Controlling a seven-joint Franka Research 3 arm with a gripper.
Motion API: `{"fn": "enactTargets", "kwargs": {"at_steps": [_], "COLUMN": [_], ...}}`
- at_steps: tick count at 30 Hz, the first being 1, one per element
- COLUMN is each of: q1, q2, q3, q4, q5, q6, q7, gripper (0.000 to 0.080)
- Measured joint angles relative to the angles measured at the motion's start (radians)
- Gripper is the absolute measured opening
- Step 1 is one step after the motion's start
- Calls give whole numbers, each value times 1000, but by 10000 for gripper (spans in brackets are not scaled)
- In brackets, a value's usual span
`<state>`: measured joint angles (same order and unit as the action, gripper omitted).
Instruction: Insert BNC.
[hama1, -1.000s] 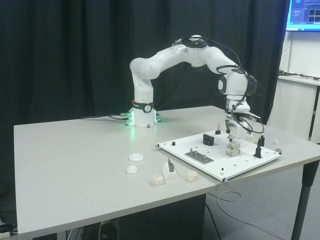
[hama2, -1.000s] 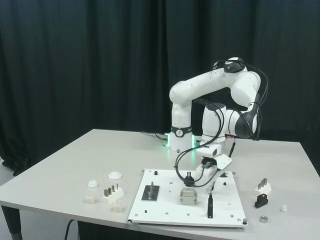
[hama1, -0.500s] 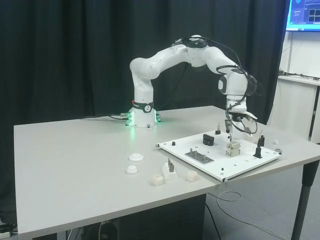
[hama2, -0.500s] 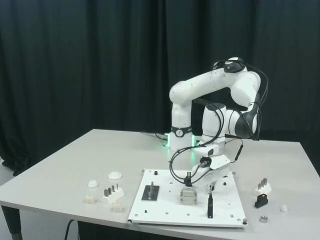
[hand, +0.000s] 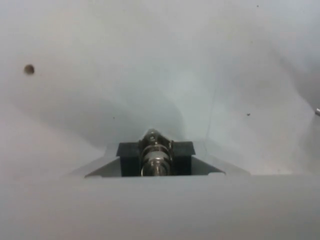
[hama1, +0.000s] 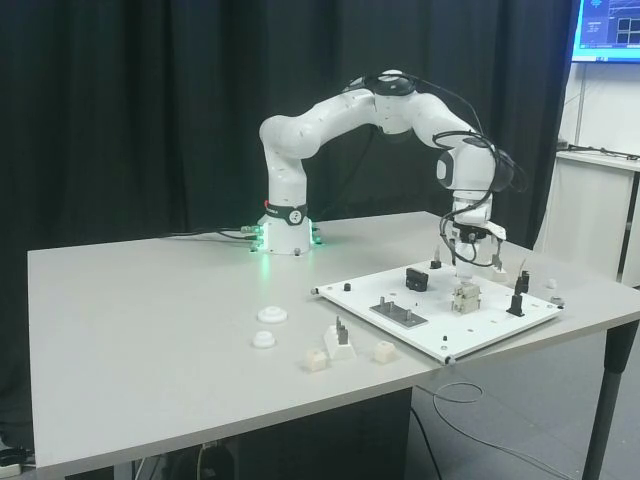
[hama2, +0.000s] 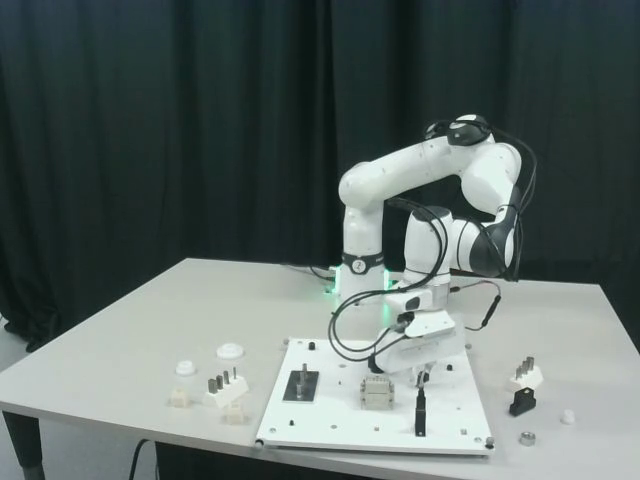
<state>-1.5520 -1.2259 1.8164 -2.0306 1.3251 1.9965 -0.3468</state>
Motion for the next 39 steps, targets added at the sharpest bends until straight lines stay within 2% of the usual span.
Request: {"fn": "enactTargets", "kwargs": {"at_steps": [23, 39], "q1": [-2, -2], "q2": [0, 0], "q3": [1, 0], "q4": [0, 0], "q5": [3, 5], "q6": [1, -1], "q7": [327, 480], "gripper": [124, 124]}}
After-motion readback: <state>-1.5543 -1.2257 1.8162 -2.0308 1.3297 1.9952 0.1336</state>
